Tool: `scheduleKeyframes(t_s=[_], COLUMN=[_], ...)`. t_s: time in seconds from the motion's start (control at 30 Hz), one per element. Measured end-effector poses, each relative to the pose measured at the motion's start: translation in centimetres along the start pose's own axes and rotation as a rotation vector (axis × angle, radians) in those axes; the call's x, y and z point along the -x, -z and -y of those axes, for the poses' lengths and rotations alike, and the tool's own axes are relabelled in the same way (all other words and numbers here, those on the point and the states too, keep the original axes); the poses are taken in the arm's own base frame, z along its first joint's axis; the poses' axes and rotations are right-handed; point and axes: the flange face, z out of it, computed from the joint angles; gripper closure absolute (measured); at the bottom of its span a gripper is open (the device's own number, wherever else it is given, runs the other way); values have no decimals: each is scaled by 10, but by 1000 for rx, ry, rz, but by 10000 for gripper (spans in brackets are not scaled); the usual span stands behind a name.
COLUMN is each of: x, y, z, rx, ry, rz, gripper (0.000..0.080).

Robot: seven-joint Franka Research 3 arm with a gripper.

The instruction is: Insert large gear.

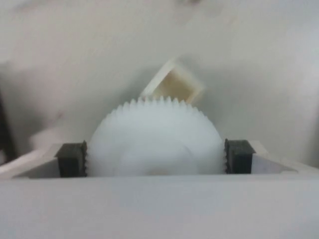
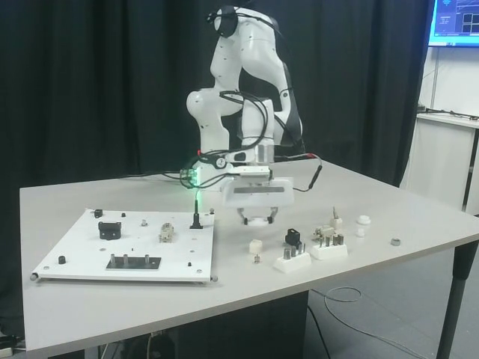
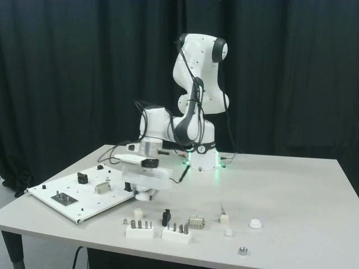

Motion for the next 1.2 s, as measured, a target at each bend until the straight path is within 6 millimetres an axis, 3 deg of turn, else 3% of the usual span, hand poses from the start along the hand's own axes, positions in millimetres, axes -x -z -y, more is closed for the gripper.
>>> scheduleKeyframes(t_s=[0.5,1.2], x=[-94,-204], y=[25,17], z=[-21,-44], rx=[-2,82], ry=[109,292], rz=[-103,-115], gripper=[207,207])
